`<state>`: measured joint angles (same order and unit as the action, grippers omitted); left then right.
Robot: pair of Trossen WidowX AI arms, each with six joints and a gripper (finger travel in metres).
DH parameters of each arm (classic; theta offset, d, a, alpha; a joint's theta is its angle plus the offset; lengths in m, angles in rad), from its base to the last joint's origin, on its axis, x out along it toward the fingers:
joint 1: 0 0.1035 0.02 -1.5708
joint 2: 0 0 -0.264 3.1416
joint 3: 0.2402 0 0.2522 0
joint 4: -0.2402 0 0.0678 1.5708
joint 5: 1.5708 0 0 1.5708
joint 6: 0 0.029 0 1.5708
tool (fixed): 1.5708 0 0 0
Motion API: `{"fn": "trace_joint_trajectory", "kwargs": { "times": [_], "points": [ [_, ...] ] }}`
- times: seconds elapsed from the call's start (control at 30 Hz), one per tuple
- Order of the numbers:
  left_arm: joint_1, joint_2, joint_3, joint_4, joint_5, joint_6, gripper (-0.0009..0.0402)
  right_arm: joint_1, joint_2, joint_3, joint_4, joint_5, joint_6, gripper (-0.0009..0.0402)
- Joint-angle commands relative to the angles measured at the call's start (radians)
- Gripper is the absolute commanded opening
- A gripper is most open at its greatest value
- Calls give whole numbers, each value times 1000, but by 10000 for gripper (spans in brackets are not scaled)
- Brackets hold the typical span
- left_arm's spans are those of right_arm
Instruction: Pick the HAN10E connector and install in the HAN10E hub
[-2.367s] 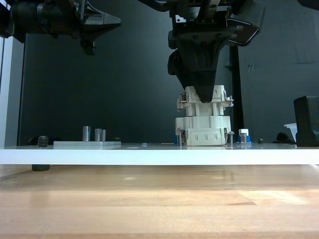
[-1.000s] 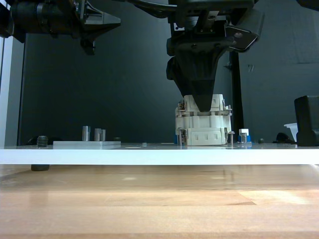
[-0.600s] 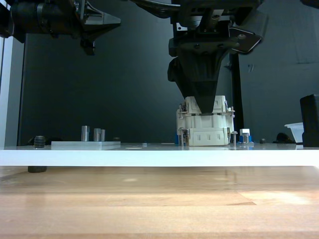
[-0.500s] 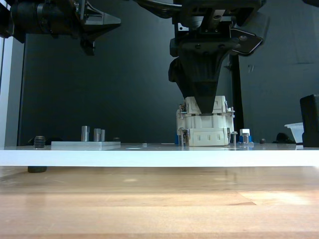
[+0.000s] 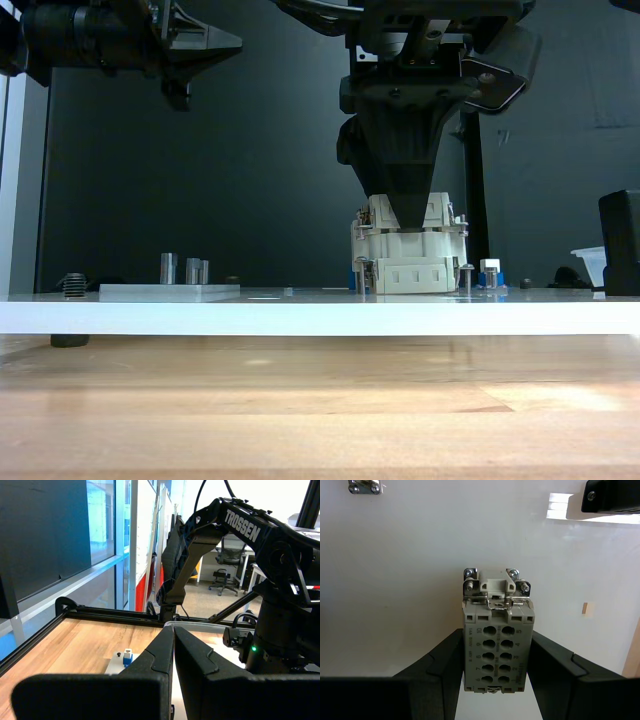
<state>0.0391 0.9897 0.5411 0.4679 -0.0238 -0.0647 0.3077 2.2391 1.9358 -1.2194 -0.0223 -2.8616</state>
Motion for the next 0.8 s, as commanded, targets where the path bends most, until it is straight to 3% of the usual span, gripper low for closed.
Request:
{"fn": "trace_joint_trajectory", "kwargs": {
  "times": [0.03,0.5,0.63,0.8],
  "points": [
    [0,0,0,0,0,0,0,0,5,0,9,3,0,9],
    [0,0,0,0,0,0,0,0,-6,0,3,13,26,18],
    [0,0,0,0,0,0,0,0,-15,0,5,13,26,66],
    [0,0,0,0,0,0,0,0,-32,0,7,13,26,155]
  ]
}}
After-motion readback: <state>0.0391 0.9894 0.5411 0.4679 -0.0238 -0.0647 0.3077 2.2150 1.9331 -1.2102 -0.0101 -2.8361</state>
